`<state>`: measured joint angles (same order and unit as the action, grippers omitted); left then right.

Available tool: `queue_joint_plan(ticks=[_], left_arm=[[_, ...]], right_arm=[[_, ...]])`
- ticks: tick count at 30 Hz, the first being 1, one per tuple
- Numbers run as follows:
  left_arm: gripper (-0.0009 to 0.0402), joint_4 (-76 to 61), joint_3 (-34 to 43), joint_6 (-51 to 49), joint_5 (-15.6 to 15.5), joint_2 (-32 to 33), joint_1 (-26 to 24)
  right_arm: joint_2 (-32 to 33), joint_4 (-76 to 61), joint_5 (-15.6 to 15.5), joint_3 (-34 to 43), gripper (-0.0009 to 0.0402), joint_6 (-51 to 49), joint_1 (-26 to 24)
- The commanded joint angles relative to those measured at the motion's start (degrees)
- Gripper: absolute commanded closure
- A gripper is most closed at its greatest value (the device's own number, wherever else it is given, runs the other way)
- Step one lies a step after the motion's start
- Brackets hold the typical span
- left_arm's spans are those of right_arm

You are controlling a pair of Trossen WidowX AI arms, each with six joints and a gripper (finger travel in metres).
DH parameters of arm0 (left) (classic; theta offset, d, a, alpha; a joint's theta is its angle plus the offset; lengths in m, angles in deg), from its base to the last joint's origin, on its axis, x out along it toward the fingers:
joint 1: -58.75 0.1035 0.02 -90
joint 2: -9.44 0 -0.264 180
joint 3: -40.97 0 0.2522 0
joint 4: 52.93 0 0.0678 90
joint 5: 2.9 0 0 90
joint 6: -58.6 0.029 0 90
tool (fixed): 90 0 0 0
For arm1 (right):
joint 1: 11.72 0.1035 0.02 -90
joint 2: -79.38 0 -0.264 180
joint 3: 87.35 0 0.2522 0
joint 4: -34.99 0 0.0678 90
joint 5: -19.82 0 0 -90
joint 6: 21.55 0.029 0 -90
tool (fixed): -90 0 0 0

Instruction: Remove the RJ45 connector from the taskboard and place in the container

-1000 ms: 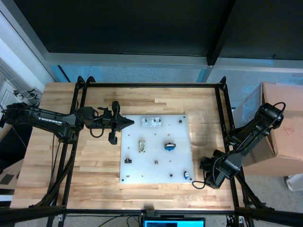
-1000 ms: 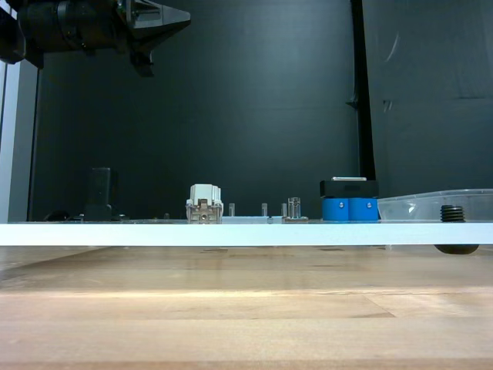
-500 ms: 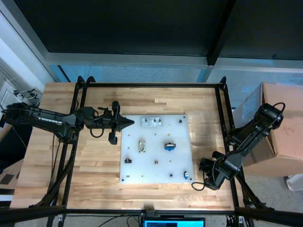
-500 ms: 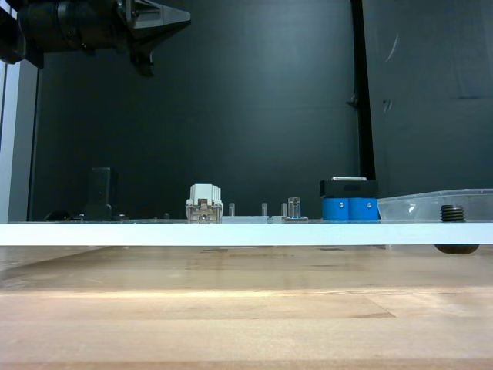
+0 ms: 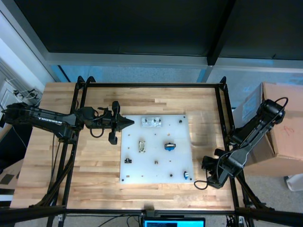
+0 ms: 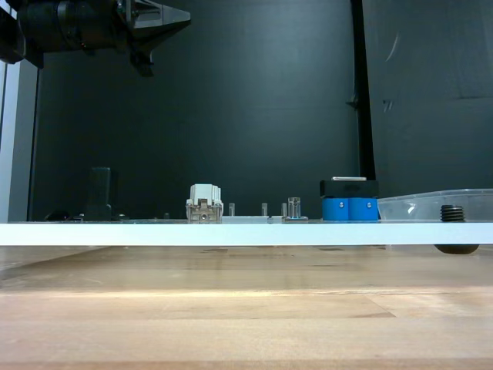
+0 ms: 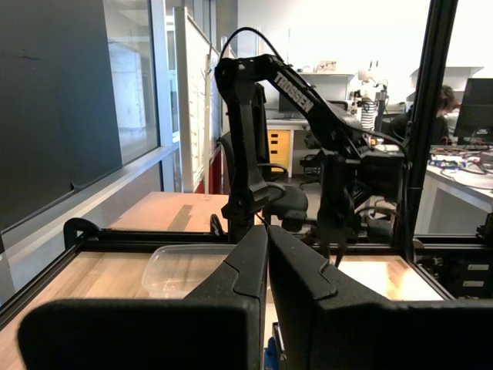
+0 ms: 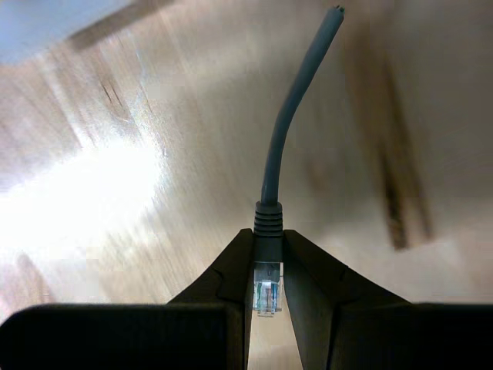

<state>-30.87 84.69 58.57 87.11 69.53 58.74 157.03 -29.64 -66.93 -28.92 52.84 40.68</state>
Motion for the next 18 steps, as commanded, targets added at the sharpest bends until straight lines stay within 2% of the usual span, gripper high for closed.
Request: queue_joint_plan(ticks=[1, 8, 18], left_arm=[[0.0393, 0.0, 0.0, 0.0, 0.0, 0.0, 0.0], [0.0393, 0.0, 0.0, 0.0, 0.0, 0.0, 0.0], [0.0393, 0.0, 0.0, 0.0, 0.0, 0.0, 0.0]], right_arm=[[-3.4, -5.4, 0.2, 2.4, 0.0394, -1.6, -1.6], [-9.7, -13.9, 0.2, 6.6, 0.0394, -6.9, -7.0], [-13.4, -15.9, 0.3, 7.3, 0.0393, -12.6, -15.8]])
